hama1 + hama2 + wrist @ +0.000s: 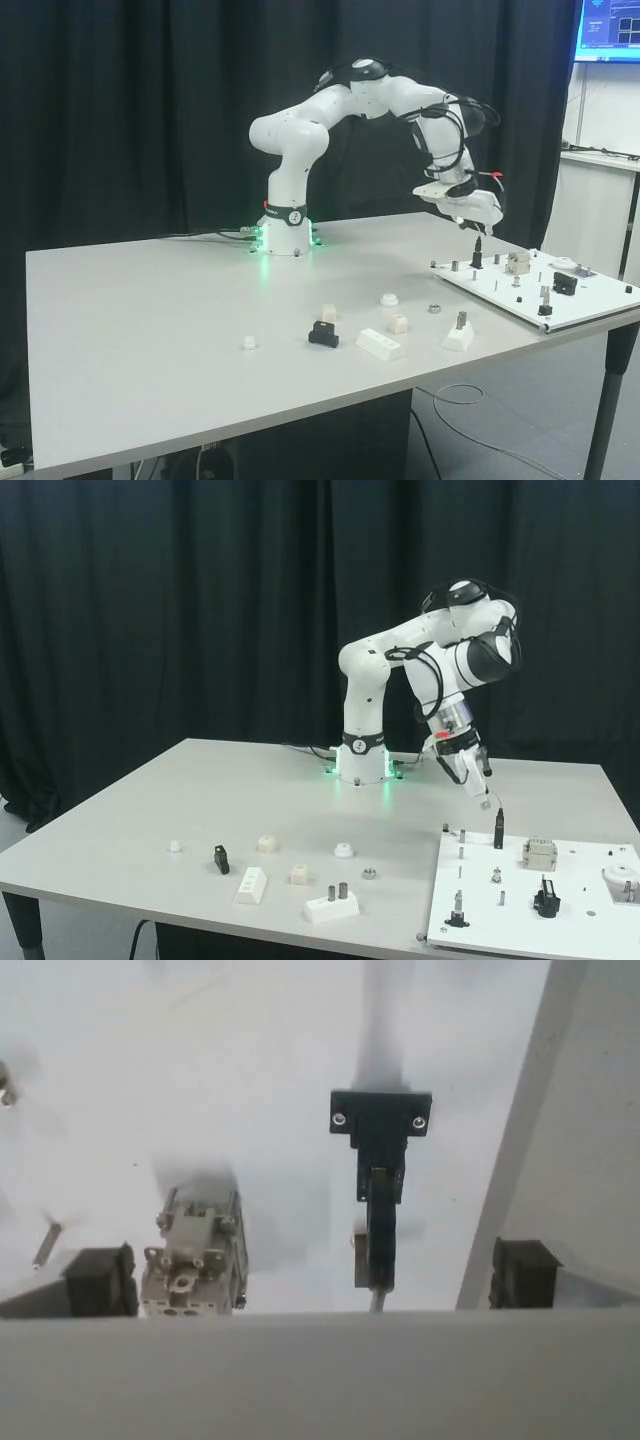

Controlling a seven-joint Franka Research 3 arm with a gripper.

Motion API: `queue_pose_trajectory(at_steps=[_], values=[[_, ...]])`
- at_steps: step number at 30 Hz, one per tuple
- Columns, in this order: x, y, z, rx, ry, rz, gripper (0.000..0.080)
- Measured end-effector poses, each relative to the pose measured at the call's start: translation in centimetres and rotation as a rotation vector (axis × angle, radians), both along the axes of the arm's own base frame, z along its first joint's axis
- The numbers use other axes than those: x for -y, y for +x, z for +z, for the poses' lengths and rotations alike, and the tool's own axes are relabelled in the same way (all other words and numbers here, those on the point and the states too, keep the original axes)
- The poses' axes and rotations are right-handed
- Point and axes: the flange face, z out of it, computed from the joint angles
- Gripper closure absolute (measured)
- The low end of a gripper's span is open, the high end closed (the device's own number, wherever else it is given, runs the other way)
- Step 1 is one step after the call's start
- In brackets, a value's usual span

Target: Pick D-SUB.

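D-SUB up on the white board, gripper hanging right over it!

The black D-SUB (378, 1185) stood upright on the white board (580, 915) near the board's back edge, at the table's (150, 310) right end, with the grey metal connector block (195, 1260) just beside it. The gripper (478, 780) hung above the D-SUB, tilted down toward it and apart from it; whether its fingers were open or shut could not be told, and nothing was seen in its hold. Out on the bare table, near the front edge, lay small white blocks (250, 885) and a small black part (221, 859), well apart from the board.
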Motion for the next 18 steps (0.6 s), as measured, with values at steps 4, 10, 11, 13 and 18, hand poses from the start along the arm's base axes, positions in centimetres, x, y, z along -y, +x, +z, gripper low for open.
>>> queue_pose_trajectory(at_steps=[4, 10, 11, 13, 18], values=[[0.25, 0.12, 0.38, 0.005, -0.008, 0.016, 0.0057], [0.44, 0.28, 0.52, 0.015, -0.032, 0.053, 0.0005], [0.45, 0.32, 0.54, 0.017, -0.038, 0.061, 0.0005], [0.47, 0.44, 0.6, 0.021, -0.053, 0.08, 0.0003], [0.51, 1.02, 0.89, 0.031, -0.098, 0.126, 0.0003]])
